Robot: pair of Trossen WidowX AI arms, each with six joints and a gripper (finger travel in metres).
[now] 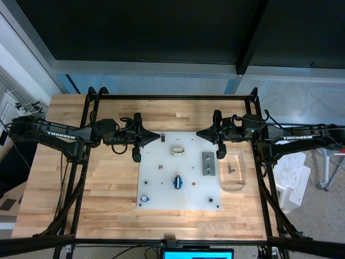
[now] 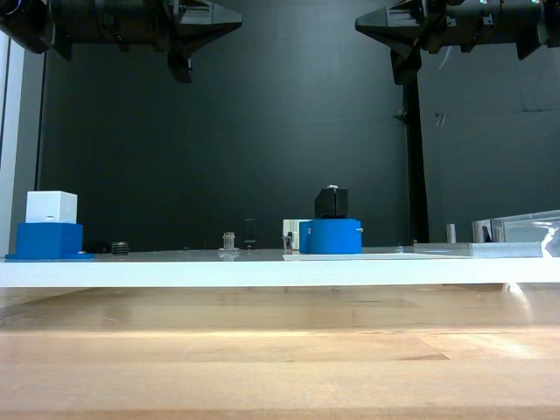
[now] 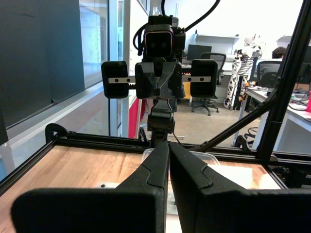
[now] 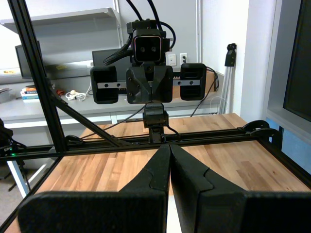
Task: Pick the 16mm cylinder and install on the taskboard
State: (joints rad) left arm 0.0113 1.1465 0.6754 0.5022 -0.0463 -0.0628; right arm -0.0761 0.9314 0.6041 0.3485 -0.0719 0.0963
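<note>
The 16mm cylinder (image 1: 232, 171) is a tiny grey piece lying inside the clear tray (image 1: 240, 178), just right of the taskboard (image 1: 194, 197). That white plate carries a grey block (image 1: 208, 163), a blue connector (image 1: 177, 182) and a beige connector (image 1: 177, 151). My left gripper (image 1: 159, 135) hovers shut and empty over the board's far left corner. Facing it over the far right edge, my right gripper (image 1: 198, 134) is also shut and empty. Each wrist view shows pressed-together fingers: the left gripper (image 3: 168, 145) and the right gripper (image 4: 170, 146). Both grippers hang high above the board, the left gripper (image 2: 234, 17) and the right gripper (image 2: 360, 22).
A small blue-and-white part (image 1: 144, 200) stands at the board's near left corner. A black frame (image 1: 172, 97) rims the wooden table. A screen (image 1: 197, 253) sits at the near edge. Bare wood lies left of the board.
</note>
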